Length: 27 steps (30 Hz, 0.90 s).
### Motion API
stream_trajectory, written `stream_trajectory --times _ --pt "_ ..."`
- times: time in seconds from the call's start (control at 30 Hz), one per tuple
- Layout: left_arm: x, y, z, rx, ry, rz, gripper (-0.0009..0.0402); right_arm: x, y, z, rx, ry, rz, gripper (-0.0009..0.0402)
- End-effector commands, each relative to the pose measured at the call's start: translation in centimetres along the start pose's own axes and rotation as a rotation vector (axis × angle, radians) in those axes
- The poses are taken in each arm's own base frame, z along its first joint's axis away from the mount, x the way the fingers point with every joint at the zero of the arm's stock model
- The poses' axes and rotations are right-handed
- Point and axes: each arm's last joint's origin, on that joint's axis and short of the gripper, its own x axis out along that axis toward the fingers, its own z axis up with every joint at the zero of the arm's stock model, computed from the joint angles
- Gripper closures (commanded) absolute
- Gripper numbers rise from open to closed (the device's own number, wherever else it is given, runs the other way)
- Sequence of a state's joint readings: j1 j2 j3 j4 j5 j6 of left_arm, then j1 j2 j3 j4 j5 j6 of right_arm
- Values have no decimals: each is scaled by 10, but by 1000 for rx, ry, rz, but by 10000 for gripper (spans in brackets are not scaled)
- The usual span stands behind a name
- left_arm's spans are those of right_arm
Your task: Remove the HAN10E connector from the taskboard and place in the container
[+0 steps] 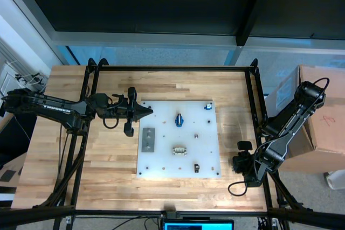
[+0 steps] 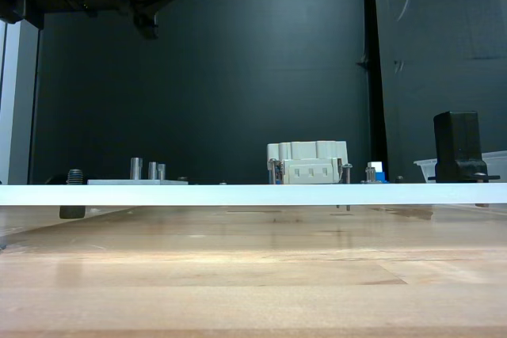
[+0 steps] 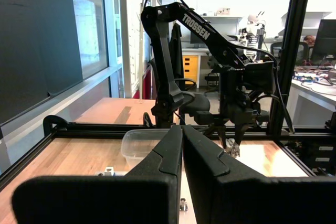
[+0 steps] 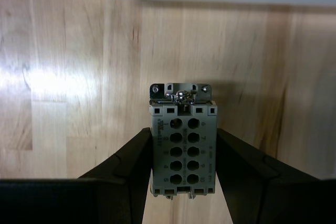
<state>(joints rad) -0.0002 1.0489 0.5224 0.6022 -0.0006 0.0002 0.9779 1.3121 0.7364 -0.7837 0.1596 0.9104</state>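
My left gripper [image 1: 148,112] hangs high over the left edge of the taskboard [image 1: 161,160], well above everything on it. Its fingers [image 3: 163,156] are pressed together with nothing between them; parked up there, I judge it is simply out of the way. On the board a beige socket block [image 1: 179,150] sits upright in its mount. Further right, past the board's right edge, my right gripper [image 4: 183,135] points down at the bare wooden table [image 1: 108,187]. The HAN10E connector [image 4: 183,161] is there, clear of the board and off the table, pinched by its two long flanks. The jaws stand only as wide as its body, with the pin face toward the camera and the metal latch end outermost. A side grip like that should keep it square for the drop. The clear container [image 3: 139,142] shows only from my left wrist, empty, beyond the board — the connector is not yet over it.
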Motion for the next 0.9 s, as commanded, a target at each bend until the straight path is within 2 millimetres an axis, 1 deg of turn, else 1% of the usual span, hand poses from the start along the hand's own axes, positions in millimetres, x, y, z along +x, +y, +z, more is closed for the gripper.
stream_trajectory --times 0.03,0.23,0.4,0.53,0.73,0.9 --pt "0 0 0 0 -1 0 393 6 2 -1 -8 24 -20 357" --pt "0 0 0 0 -1 0 393 13 5 0 -7 30 -31 284" --pt "0 0 0 0 0 0 393 12 5 0 20 30 -28 223" --pt "0 0 0 0 0 0 393 8 6 1 21 34 -3 182" --pt "0 0 0 0 -1 0 393 -3 5 3 26 12 26 139" --pt "0 0 0 0 -1 0 393 -25 6 8 38 22 8 129"
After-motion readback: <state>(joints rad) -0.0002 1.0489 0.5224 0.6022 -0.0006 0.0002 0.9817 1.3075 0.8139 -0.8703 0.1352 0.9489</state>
